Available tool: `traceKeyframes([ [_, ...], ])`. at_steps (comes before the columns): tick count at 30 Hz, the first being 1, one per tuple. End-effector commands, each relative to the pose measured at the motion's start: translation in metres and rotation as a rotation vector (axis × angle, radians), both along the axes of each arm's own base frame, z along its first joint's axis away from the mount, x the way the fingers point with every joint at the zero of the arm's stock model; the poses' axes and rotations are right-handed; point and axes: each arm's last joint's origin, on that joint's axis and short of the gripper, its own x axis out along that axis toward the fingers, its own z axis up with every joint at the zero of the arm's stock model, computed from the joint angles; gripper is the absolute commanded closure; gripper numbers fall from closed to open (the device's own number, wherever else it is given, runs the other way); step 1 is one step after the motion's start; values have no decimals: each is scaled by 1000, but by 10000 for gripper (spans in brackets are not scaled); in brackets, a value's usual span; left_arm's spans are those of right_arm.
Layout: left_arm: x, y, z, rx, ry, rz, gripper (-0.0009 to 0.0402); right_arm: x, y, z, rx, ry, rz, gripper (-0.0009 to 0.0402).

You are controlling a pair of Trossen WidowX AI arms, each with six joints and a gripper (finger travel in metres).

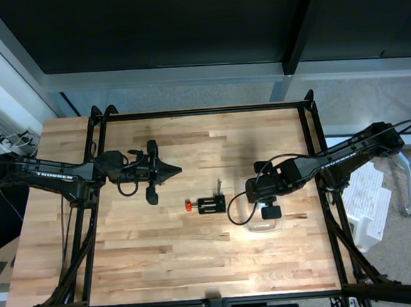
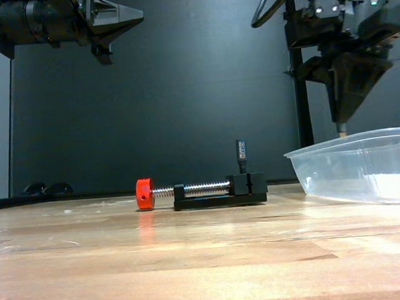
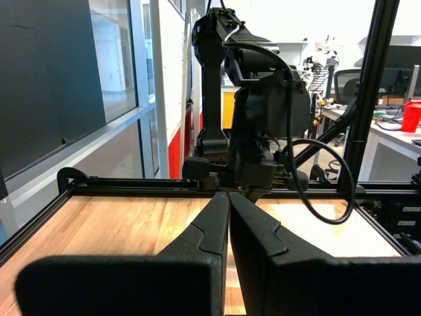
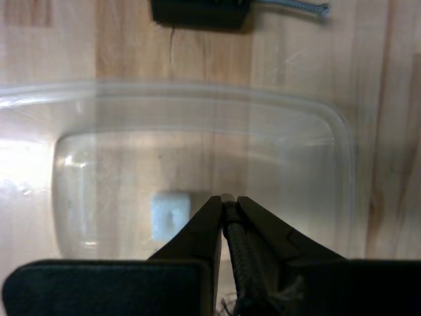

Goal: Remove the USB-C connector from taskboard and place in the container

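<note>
The right gripper (image 4: 227,201), clenched on the thin dark USB-C connector (image 4: 234,245), hangs over the container (image 4: 197,92), just beside the taskboard (image 2: 219,193). Best to lower inside the rim before releasing, clear of the white square piece (image 4: 170,214). The left gripper (image 1: 177,171), pinched shut, hangs high above the tabletop (image 1: 164,260).

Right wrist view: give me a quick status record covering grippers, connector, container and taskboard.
right gripper: shut on USB-C connector, pointing down above the container
USB-C connector: thin dark piece between the fingers, off the taskboard
container: on the table beside the taskboard; small white square piece inside
taskboard: on the table, red-orange knob toward the left arm
left gripper: shut, raised, apart from the taskboard
likely next: release into the container
</note>
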Motion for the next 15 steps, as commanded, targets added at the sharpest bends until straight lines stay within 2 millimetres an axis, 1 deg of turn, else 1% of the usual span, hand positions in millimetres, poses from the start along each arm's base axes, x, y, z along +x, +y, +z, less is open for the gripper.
traceKeyframes([
  [1, 0, 0, 0, 0, 0, 0, 393, -3, 1, -2, 2, 6, 7, 331],
  [5, 0, 0, 0, 0, 0, 0, 393, -5, 1, -2, 2, 7, 12, 310],
  [8, 0, 0, 0, 0, 0, 0, 393, -4, 2, 1, 7, -7, 10, 292],
  [15, 0, 0, 0, 0, 0, 0, 393, -1, 3, 23, 33, -43, -30, 257],
])
